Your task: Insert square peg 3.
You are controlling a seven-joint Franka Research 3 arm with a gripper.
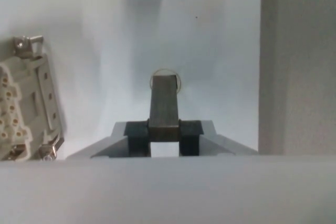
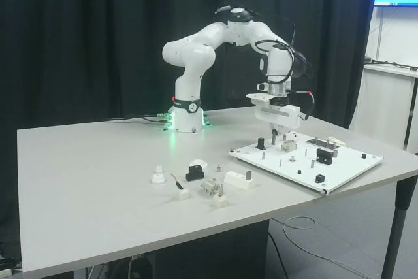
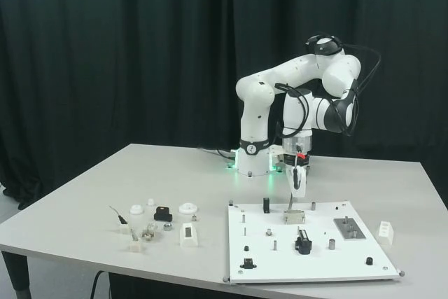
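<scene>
- The fingers [image 1: 164, 137] were clenched on the square peg [image 1: 164, 103], holding it above the white board [image 2: 339, 168].
- Insertion seemed not done; lowering into its hole remained.

Dull metal peg [image 1: 164, 103]; matt white board [image 2: 339, 169].

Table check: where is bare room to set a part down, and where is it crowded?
The grey table is bare along its edge left of the loose white parts in the second room view, and behind them toward the arm's base. The white board is crowded with fixtures; the gripper, holding the peg, hangs over its back.
</scene>
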